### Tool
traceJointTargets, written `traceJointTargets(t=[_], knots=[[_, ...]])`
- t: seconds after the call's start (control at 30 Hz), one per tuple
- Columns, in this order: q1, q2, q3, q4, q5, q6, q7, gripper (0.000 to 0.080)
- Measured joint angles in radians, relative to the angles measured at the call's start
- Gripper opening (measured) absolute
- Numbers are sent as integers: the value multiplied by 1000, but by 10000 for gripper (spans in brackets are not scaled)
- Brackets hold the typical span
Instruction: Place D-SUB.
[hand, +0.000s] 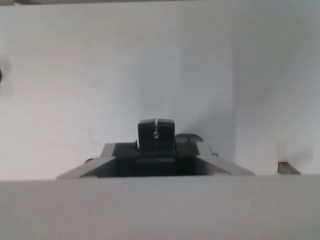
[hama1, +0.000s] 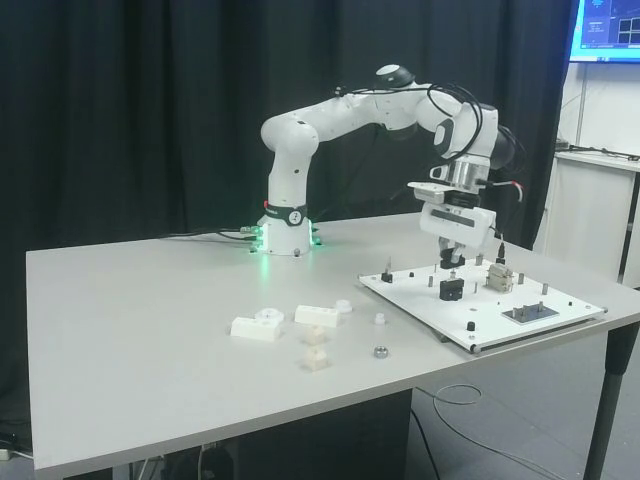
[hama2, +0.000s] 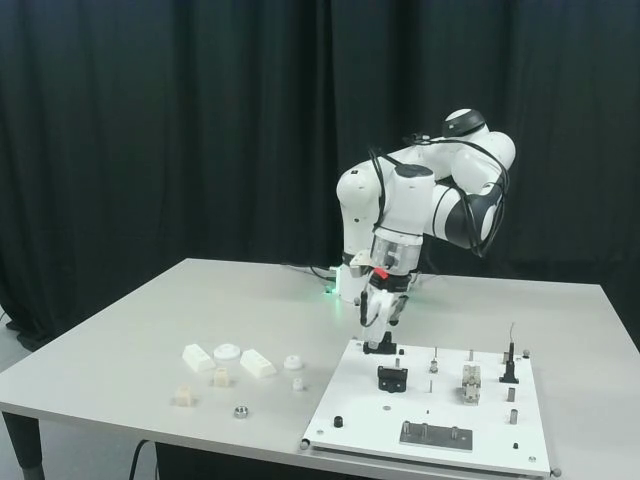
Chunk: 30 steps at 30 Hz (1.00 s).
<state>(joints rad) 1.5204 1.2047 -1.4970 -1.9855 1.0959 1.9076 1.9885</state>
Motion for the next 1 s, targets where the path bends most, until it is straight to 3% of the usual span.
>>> traceJointTargets(t=[1.0], knots=[[0, 0, -3, 21, 0, -27, -6, 153]])
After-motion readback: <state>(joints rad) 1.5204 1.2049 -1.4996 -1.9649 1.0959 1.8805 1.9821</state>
